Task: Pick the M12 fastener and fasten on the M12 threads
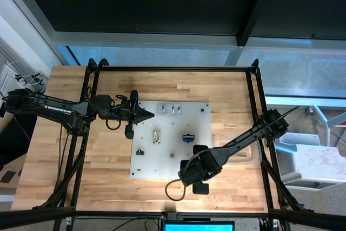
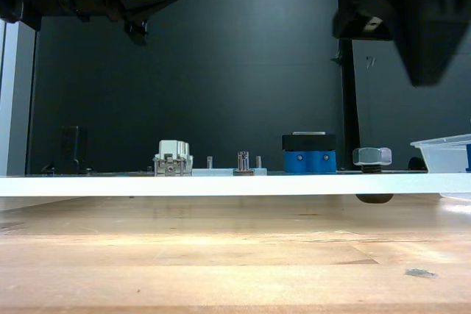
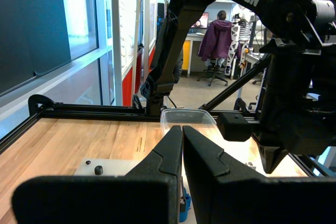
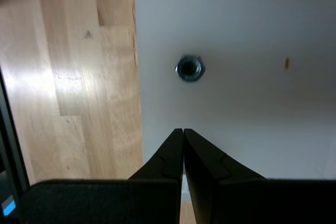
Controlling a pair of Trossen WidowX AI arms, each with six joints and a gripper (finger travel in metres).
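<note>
1. Right end effector (image 4: 182, 130): fingers pressed together and holding nothing. It is poised above the board (image 4: 252, 19) with its tips pointing down, near the nut but not touching it.
2. Nut (image 4: 190, 68): small silver hex with a dark bore.
   - The right wrist view puts it on the white board near the board's edge.
   - The low view shows it seated atop a short black stud (image 2: 372, 170), with the tray behind it rather than around it.
   - In the high view the right arm hides it.
   - I judge it to be on its stud. I cannot tell how far down it is run.
3. Handling (my judgement): light, rigid metal with smooth, slippery faces.
   - There is no danger of crushing it.
   - It could well squirt out of a pinch, or tilt and cross-thread.
   - It is narrower than a finger.
4. Hold (my judgement): part the fingers first, then take it across two opposite flats with the tips only. Keep the bore upright over the stud.
5. Tray (image 2: 446, 151): clear plastic, just beyond the board's right side.
6. Left end effector (image 3: 182, 128): fingers together and holding nothing. It hangs high over the board's far left edge, well apart from the nut.
7. Desk (image 2: 221, 255): pale wood, carrying the board.
</note>
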